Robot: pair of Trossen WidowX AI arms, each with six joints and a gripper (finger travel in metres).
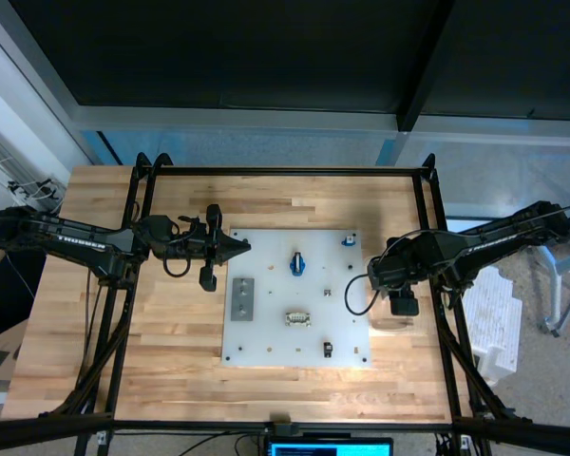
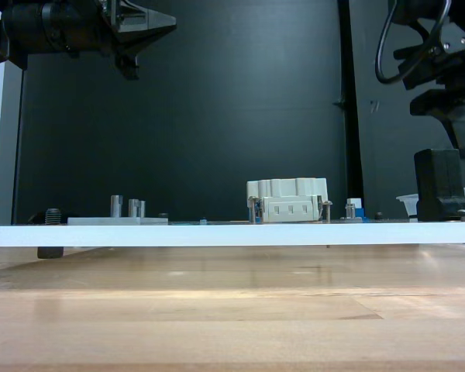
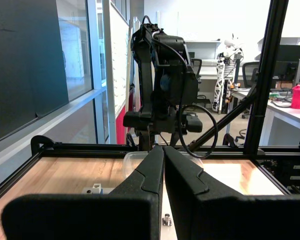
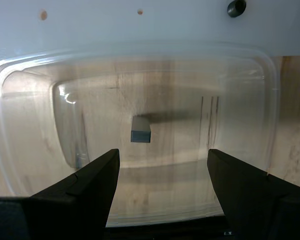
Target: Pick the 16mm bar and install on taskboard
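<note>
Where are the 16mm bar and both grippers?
16mm bar (image 4: 141, 130): right wrist view, its middle, inside the clear tray (image 4: 271, 95).
left gripper (image 3: 163, 148): left wrist view, shut fingertips, high over the taskboard (image 1: 275, 342) edge.
right gripper (image 4: 162, 152): right wrist view, gap between open fingers, over that tray.

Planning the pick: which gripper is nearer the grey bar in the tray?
Right. The right gripper hangs open above the bar; the left gripper, shut, hovers across the taskboard.

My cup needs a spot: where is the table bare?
Bare wooden table in front and left of the white square plate. Crowded: that plate, the clear plastic tray under the open right pincer, the shut left pincer above the plate's far-left corner.
</note>
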